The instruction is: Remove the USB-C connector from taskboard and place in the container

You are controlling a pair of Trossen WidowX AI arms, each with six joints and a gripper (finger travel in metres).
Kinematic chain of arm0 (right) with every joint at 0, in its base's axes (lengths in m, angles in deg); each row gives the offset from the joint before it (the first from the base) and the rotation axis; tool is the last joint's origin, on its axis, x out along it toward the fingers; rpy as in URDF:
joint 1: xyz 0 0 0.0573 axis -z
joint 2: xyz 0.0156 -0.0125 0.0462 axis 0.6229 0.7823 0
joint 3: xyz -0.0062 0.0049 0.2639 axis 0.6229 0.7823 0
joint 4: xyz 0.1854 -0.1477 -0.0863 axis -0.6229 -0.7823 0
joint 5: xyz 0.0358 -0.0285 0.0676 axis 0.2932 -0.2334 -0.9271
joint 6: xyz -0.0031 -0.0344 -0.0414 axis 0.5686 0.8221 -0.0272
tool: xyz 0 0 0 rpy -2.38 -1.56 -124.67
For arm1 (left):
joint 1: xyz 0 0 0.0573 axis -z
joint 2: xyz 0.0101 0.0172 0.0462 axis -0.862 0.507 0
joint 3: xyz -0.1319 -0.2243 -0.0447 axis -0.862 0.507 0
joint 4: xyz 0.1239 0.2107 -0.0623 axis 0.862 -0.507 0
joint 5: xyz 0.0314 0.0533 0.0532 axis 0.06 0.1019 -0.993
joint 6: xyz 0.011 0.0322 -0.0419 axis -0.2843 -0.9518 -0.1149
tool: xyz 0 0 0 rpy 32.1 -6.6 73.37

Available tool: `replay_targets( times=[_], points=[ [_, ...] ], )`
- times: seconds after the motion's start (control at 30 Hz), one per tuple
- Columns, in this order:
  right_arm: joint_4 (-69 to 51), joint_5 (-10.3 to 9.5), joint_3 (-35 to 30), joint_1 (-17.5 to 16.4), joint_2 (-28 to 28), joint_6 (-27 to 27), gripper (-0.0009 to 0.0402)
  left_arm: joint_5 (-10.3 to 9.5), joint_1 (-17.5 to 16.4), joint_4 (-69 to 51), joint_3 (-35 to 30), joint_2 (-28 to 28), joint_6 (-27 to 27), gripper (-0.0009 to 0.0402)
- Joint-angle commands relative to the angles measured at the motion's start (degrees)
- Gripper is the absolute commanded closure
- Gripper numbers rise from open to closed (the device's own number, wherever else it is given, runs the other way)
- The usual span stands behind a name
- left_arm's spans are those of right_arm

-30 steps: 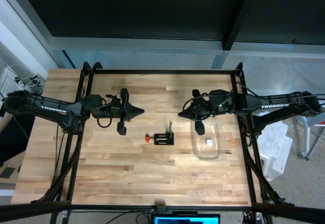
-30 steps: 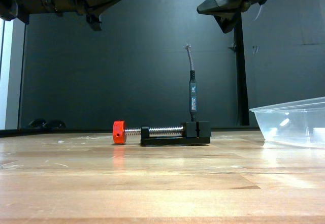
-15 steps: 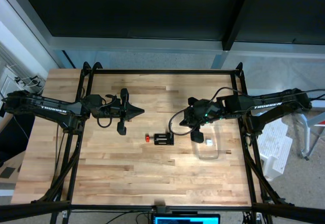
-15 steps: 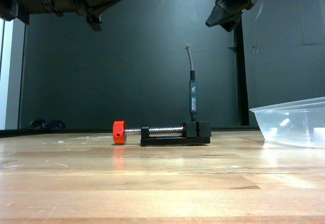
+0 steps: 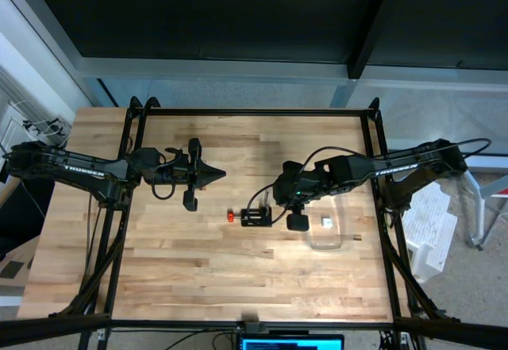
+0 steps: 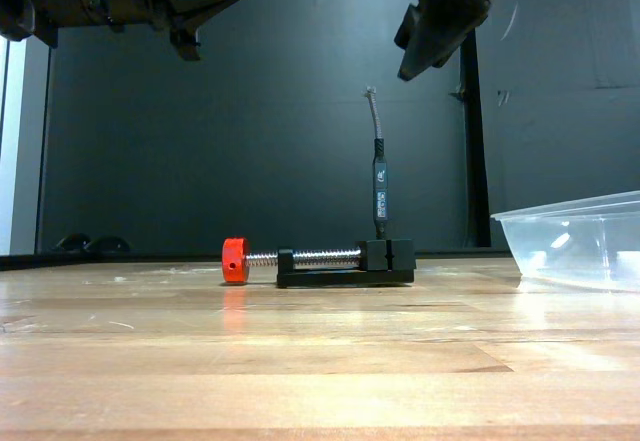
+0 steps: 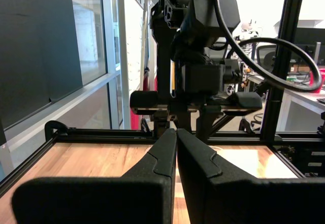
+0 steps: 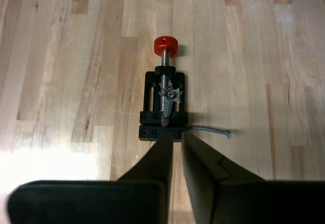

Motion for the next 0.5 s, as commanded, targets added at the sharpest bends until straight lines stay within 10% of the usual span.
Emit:
replay_targets(
  times=[0.03, 0.5],
  points=[
    [-0.7, -0.02, -0.8, 0.0, 1.5, -0.7, 0.0320, 0.02, 0.0, 0.0, 0.0, 0.0, 0.0, 0.0393],
    [-0.9, 1.33, -1.2, -0.1, 5.8, -1.4, 0.0235, 0.02, 0.0, 0.0, 0.0, 0.0, 0.0, 0.0393]
  ],
)
